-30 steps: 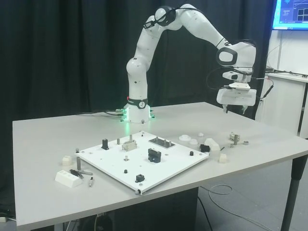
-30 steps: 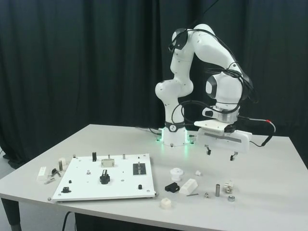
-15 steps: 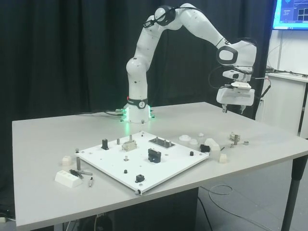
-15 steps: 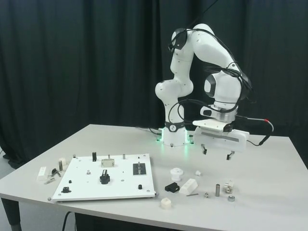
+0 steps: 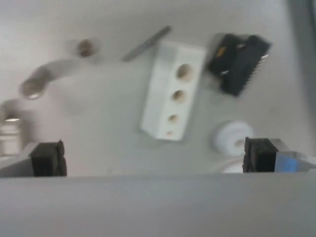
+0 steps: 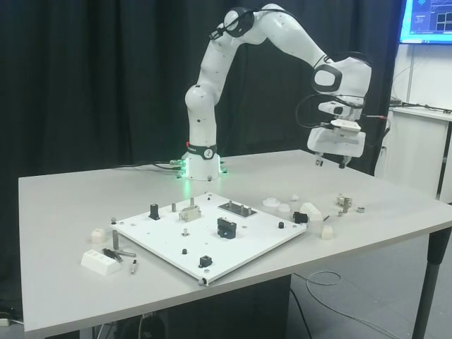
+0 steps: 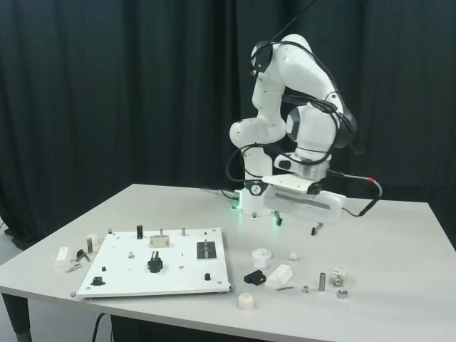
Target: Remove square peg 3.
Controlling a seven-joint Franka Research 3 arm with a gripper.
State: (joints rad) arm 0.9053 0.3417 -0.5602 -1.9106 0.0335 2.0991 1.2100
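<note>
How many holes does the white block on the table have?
4. The holes sit in one row along the top face of the white block, shrinking from the biggest at one end to the tiniest at the other. Other faces are hidden.

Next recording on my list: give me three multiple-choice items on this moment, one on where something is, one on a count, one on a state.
1. Where is the end effector?
A. Pressed onto the white board
B. In the air above the loose parts beside the board
C. Resting against the arm's base

2. How many holes show in the white rectangular block?
A. One
B. Four
C. Seven

3. What state is the end effector in?
A. Open and empty
B. Shut on a peg
C. Shut on the block

Answers:
1. B: the end effector hangs clear of the grey table, to the side of the flat white square board.
2. B: the wrist view shows a row of four on the white rectangular block.
3. A: its black fingertips stand wide apart with nothing between them.
</note>
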